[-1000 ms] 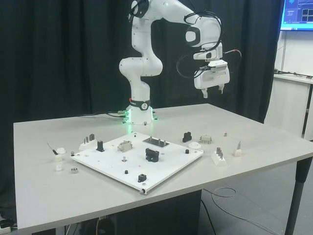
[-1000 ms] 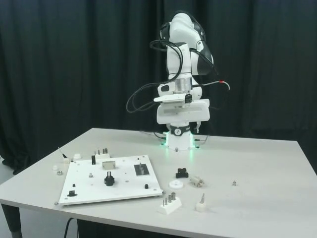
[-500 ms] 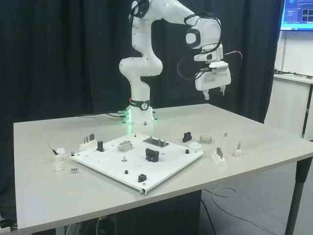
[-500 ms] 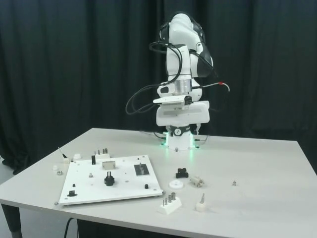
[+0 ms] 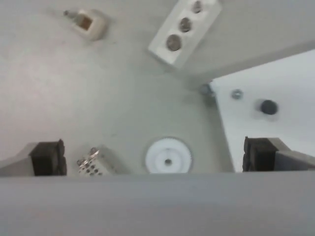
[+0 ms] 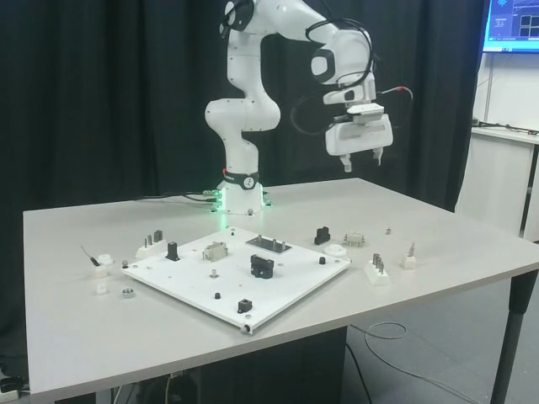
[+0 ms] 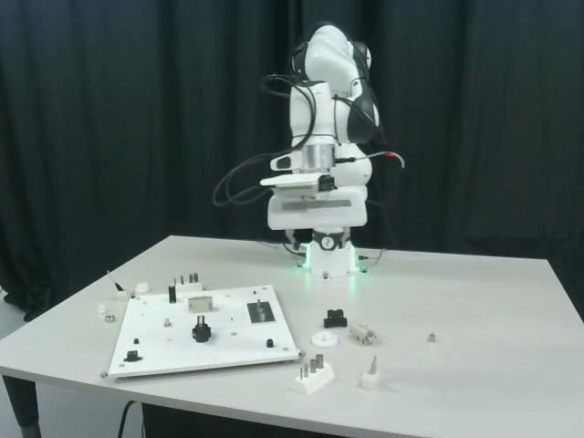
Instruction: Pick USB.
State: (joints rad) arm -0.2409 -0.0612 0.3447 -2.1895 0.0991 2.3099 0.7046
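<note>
A small white holder with a thin metal plug standing in it, which may be the USB [image 6: 409, 257] [image 7: 370, 374] [image 5: 86, 22], sits near the table's front right corner in the first room view. My gripper [image 6: 362, 162] [image 7: 317, 234] [image 5: 153, 156] hangs high above the table, well clear of every part. It is open, and its black fingertips [image 5: 48, 158] stand far apart with nothing between them. Far below them the wrist view shows a white gear [image 5: 168, 157] and a pinned connector [image 5: 93, 162].
A white board [image 6: 236, 271] [image 7: 203, 334] carrying several small parts lies mid-table. Beside it are a white block with three pegs [image 6: 376, 270] [image 7: 311, 376], a black part [image 6: 322, 235], the gear [image 6: 335, 250] and the connector [image 6: 354, 240]. Small parts lie at the table's left [image 6: 101, 265].
The arm has swung round and the hand has turned and shifted slightly left in both room views. The gripper stays open and high; nothing on the table moved.
</note>
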